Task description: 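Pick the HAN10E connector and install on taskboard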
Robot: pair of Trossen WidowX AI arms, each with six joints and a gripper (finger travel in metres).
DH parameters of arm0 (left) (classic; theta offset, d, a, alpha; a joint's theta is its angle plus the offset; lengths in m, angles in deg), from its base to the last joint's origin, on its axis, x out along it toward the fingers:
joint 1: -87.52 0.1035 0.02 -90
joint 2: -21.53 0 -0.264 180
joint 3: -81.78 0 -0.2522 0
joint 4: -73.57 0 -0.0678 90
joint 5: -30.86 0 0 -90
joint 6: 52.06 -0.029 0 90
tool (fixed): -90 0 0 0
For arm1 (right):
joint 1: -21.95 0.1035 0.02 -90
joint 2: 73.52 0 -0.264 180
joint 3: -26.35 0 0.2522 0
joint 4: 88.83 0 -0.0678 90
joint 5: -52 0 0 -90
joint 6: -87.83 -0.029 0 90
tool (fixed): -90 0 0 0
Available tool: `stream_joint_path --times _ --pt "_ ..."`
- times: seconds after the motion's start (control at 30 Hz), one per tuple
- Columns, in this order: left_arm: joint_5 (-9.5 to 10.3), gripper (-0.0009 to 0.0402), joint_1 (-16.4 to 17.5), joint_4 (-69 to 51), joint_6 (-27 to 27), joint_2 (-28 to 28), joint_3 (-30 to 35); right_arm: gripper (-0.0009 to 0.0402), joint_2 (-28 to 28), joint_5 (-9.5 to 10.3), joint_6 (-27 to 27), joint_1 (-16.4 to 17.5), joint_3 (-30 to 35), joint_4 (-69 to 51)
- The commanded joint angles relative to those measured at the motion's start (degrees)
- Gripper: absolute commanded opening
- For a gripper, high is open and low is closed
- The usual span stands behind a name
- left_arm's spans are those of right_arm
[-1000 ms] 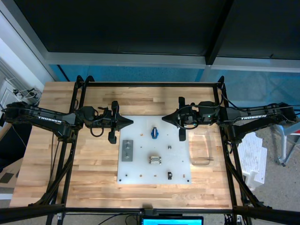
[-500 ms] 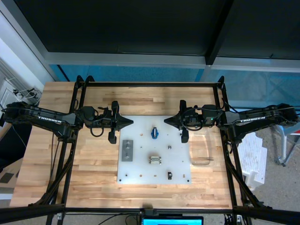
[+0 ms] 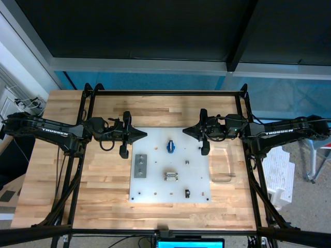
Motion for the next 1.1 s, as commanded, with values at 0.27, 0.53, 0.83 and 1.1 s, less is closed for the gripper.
stream_joint_path --times 0.27,0.53,0.83,1.1 --pt "0.0 0.0001 0.0 0.0 0.0 0.0 0.0 0.0 0.0 0.46 -0.3 -0.1 0.1 0.1" --pt "0.0 0.0001 0.0 0.0 0.0 0.0 0.0 0.0 0.3 0.44 -0.5 0.2 0.1 0.0" --pt "0.0 0.0001 0.0 0.0 0.0 0.0 0.0 0.0 0.3 0.42 -0.3 0.7 0.1 0.0" --pt "0.0 0.0001 0.0 0.0 0.0 0.0 0.0 0.0 0.2 0.42 -0.3 0.6 0.1 0.0"
